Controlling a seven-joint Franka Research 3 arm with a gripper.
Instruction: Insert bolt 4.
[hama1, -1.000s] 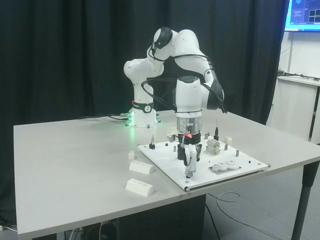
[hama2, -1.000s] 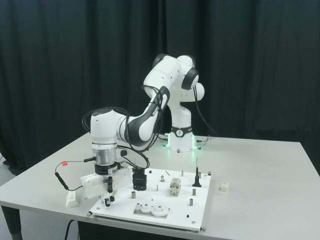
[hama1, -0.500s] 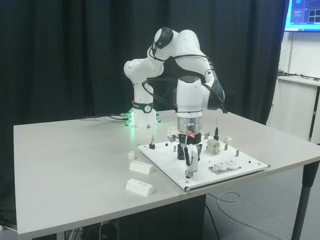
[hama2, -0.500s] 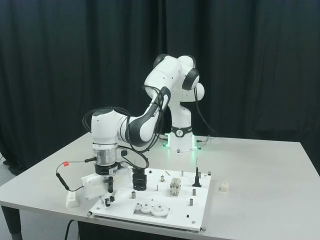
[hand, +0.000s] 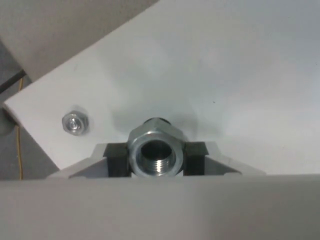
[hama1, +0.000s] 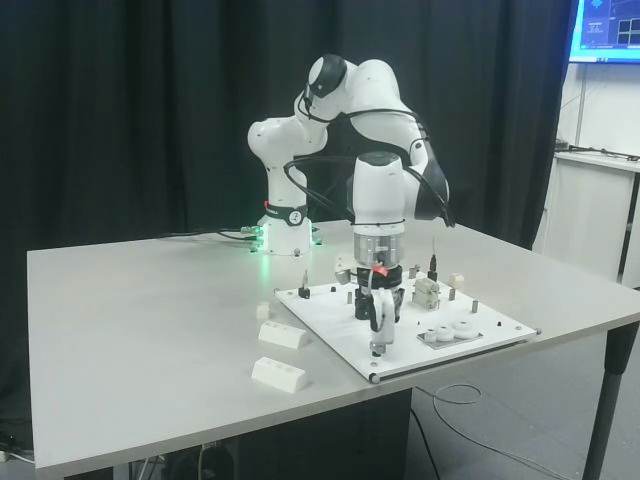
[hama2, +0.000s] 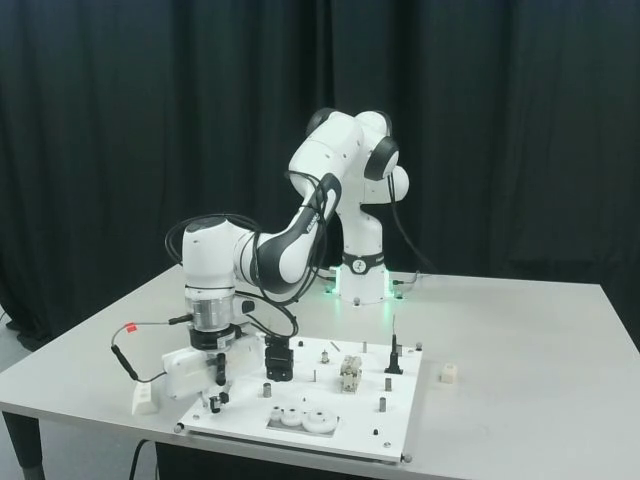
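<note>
A threaded metal bolt (hand: 153, 154) is held clamped between the two black fingertip pads (hand: 116, 159) of the gripper (hama1: 377, 345), just above the white board (hama1: 440, 358) and near that board's front corner, where little board is left before the edge. In the wrist view alone, the bolt's hollow threaded end and a small hex nut (hand: 75, 122) set in the board beside the edge are shown. The room views instead show open grey table (hama1: 140, 320) beyond the board, two white blocks (hama1: 280, 336) lying there, and three white gears (hama2: 304, 419) at the board's front.

Even room light, black curtains behind; wrist view blurred up close, soft shadow on the white board (hand: 240, 75).
</note>
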